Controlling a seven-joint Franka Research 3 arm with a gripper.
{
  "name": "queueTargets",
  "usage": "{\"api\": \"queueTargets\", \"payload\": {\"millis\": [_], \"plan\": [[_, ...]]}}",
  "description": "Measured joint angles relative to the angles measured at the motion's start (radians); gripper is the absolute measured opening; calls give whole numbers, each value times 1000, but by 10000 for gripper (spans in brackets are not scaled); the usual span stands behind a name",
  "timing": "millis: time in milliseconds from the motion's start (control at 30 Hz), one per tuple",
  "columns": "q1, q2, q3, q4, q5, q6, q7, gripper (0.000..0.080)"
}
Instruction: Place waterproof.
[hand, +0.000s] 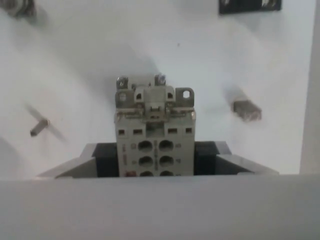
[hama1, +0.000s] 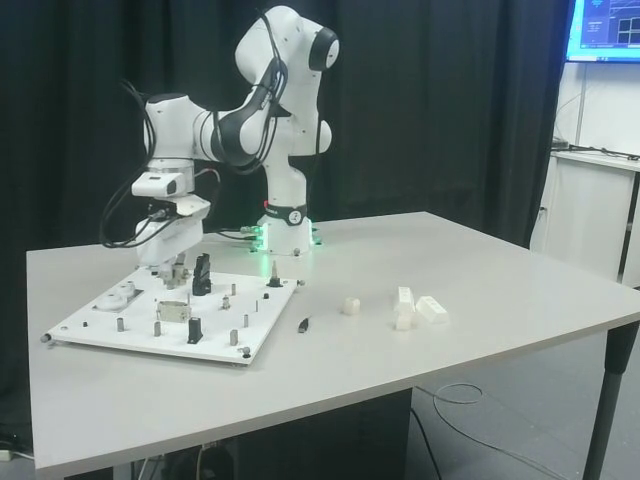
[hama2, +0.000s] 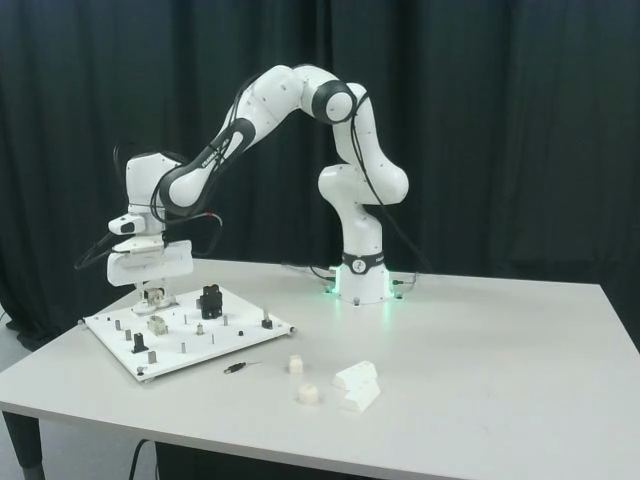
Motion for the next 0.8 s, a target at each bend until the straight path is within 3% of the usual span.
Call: {"api": "queueTargets", "payload": {"millis": [467,800], "plan": [[94,-52,-1,19,-4,-62,217,310],[185,-70,0,43,-45,-134,489,310]]}}
